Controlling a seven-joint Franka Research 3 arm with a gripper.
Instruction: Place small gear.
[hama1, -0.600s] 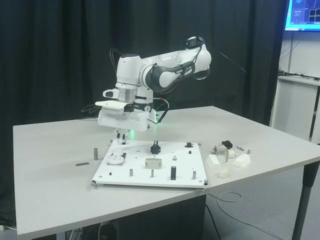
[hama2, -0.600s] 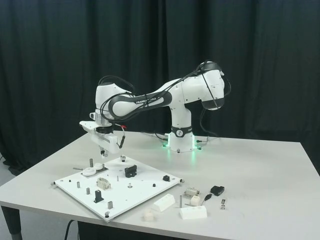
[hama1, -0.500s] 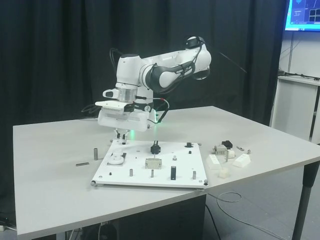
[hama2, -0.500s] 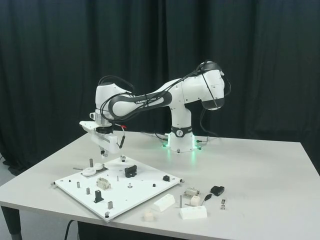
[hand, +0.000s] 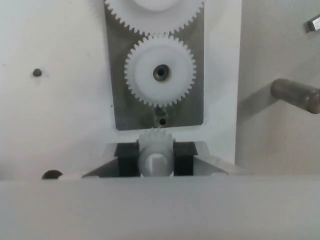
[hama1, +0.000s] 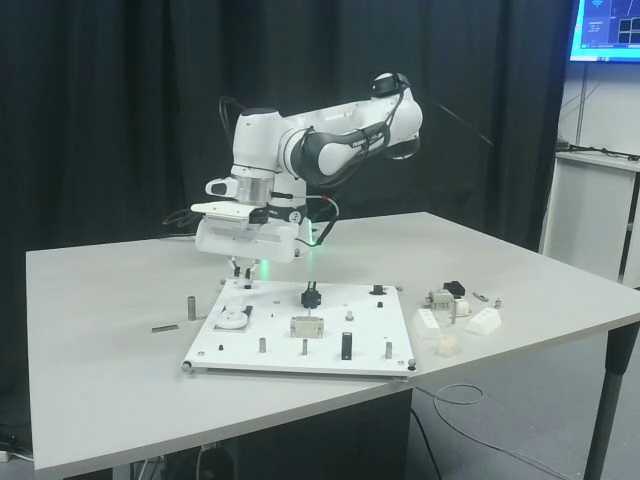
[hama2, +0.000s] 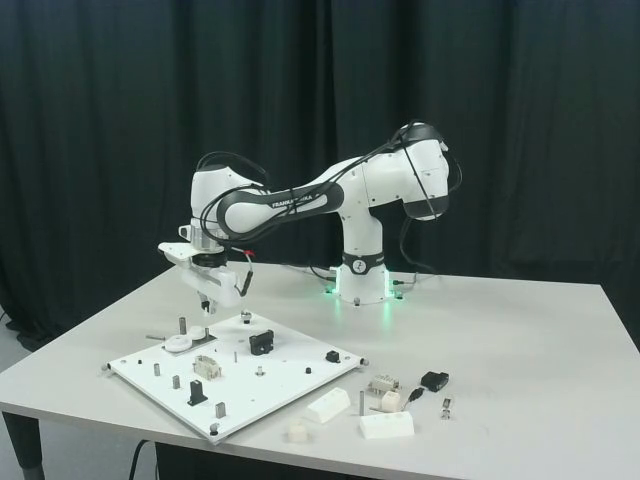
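In the wrist view my gripper (hand: 156, 159) is shut on a small white gear (hand: 156, 156), held between two black fingertips. Just beyond it lies a bare peg hole (hand: 161, 120) on a grey metal plate (hand: 120, 102). A medium white gear (hand: 160, 70) sits on that plate, meshed with a larger white gear (hand: 155, 12) at the picture's edge. In the room views the gripper (hama1: 240, 272) hangs a little above the back left corner of the white assembly board (hama1: 330, 345), over the mounted gears (hama1: 233, 317). From the second room camera the gripper (hama2: 206, 303) is just above the gears (hama2: 182, 343).
A grey metal cylinder (hand: 295, 95) stands on the table beside the board. Several small pegs and black parts stand on the board (hama2: 270, 385). White blocks (hama1: 485, 322) and connectors (hama1: 440, 300) lie on the table to the board's right. A small bar (hama1: 165, 327) lies left.
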